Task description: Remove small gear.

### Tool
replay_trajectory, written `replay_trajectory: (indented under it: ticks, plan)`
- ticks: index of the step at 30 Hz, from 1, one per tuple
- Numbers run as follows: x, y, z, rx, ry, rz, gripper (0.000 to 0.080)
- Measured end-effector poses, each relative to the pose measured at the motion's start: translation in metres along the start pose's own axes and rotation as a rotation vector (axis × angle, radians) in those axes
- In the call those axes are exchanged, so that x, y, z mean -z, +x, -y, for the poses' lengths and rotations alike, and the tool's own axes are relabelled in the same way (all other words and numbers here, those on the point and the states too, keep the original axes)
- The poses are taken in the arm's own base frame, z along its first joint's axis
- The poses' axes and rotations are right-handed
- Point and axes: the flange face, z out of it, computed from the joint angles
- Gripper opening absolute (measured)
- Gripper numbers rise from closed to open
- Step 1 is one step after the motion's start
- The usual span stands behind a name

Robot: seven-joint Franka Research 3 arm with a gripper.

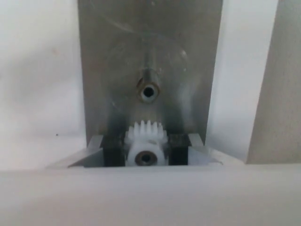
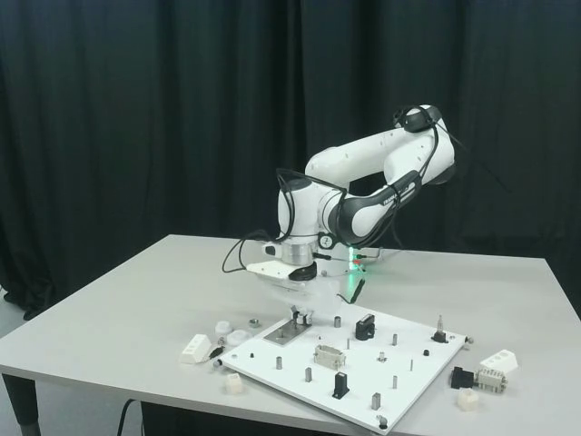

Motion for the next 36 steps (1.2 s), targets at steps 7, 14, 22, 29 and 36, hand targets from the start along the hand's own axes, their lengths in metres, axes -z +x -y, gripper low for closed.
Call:
replay_trajectory:
  ticks: [7, 14, 22, 29, 36]
  plan:
    - [0.001, -0.001, 0.0, 0.063, 0.0, -0.005, 0.0199]
    - [0.004, -0.002, -0.001, 0.173, 0.004, -0.013, 0.0199]
    - [0.009, -0.003, -0.003, 0.176, 0.012, -0.02, 0.0199]
    - [0.015, -0.003, -0.005, 0.167, 0.025, -0.022, 0.0199]
    - [0.026, -0.001, -0.007, 0.158, 0.044, -0.032, 0.0199]
